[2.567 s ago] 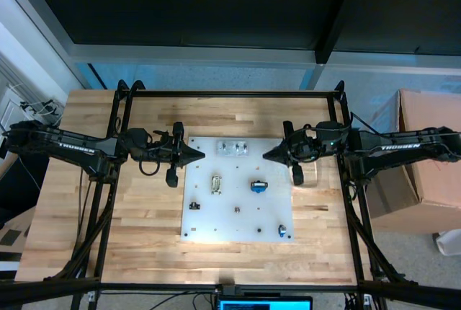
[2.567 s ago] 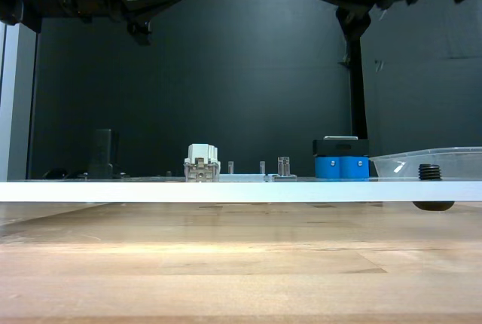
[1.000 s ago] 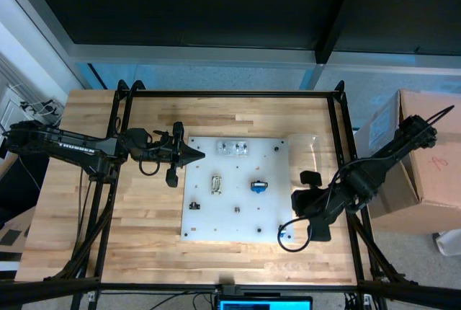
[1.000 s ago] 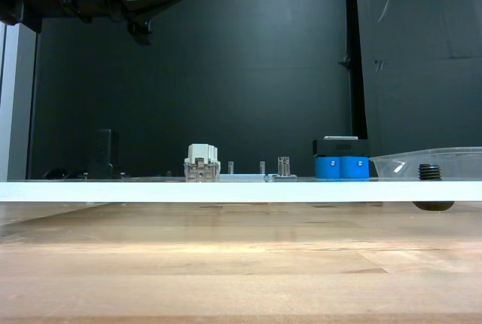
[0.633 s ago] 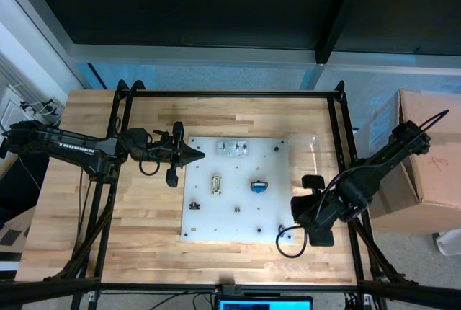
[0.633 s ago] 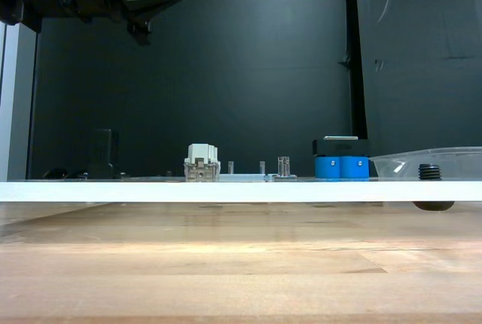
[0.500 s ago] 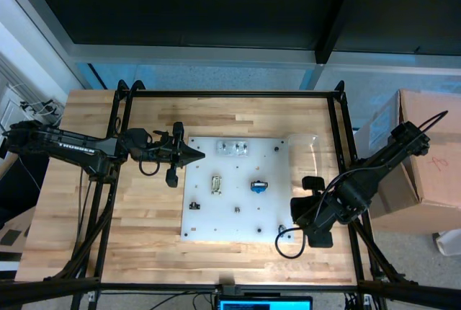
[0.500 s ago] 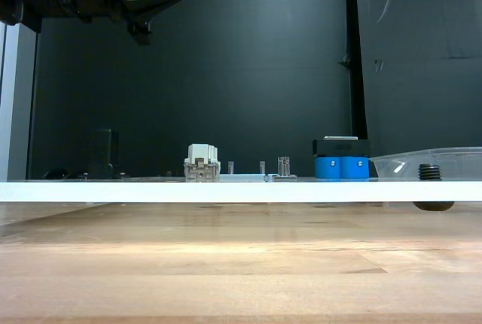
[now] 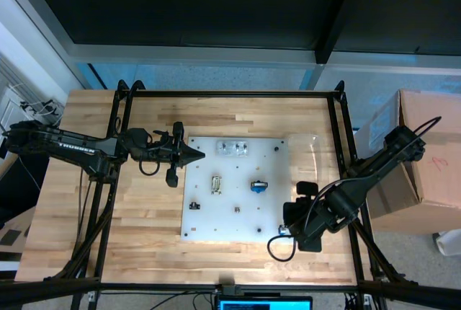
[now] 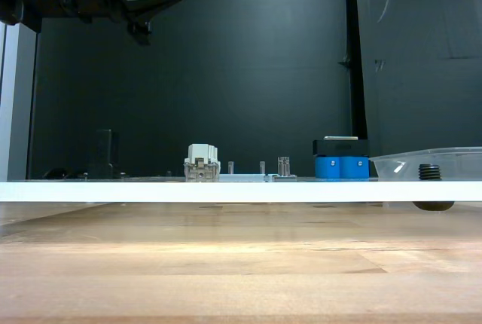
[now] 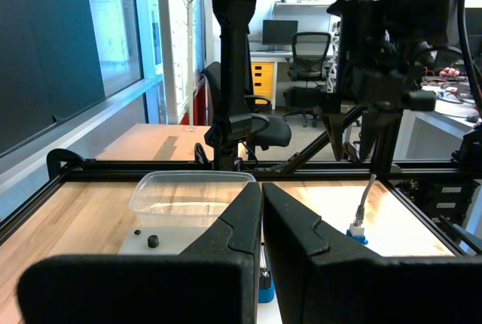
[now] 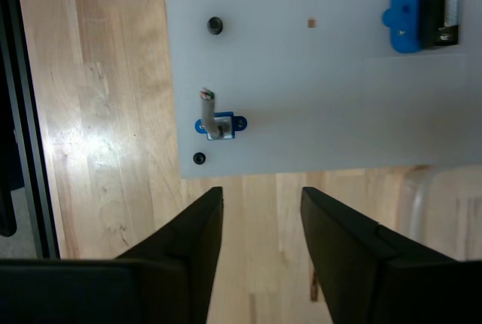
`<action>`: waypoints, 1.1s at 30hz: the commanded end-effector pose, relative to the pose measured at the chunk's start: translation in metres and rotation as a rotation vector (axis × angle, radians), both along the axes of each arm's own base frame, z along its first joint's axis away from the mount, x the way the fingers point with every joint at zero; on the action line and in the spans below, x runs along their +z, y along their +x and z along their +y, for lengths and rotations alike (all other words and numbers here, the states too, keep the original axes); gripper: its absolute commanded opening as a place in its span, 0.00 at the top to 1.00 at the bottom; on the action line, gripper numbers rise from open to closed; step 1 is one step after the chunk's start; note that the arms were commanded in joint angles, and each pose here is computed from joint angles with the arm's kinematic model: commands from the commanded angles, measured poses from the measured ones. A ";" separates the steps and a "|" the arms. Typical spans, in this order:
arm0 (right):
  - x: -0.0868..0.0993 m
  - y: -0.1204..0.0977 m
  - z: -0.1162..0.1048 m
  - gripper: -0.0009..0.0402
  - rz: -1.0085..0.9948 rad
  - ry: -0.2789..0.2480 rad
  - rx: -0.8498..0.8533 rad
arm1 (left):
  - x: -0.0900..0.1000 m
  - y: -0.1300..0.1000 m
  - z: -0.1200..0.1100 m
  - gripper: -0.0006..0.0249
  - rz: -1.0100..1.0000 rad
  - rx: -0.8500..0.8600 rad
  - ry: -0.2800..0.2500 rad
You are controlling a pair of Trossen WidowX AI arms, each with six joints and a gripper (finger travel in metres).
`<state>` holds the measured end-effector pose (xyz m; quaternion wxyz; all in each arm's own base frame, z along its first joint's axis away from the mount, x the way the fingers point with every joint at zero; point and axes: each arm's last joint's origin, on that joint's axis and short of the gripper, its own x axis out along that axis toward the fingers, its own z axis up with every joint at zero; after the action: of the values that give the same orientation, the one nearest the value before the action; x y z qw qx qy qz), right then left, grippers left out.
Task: Remove the RJ45 connector from the taskboard and place in the container
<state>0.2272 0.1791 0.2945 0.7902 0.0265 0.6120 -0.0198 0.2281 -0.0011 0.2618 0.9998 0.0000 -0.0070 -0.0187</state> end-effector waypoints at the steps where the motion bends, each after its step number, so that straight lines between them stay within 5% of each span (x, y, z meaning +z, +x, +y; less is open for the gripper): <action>1: -0.011 0.002 0.003 0.54 -0.001 -0.009 0.001 | 0.000 0.000 0.000 0.98 0.000 0.000 0.000; 16: -0.061 0.002 0.007 0.48 -0.053 -0.025 -0.010 | 0.000 0.000 0.000 0.98 0.000 0.000 0.000; 33: -0.085 0.006 0.014 0.49 -0.103 0.002 -0.005 | 0.000 0.000 0.000 0.97 0.000 0.000 0.000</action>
<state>0.2334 0.1935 0.2094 0.8199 0.0313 0.5713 -0.0191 0.2281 -0.0011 0.2619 0.9998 0.0000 -0.0071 -0.0187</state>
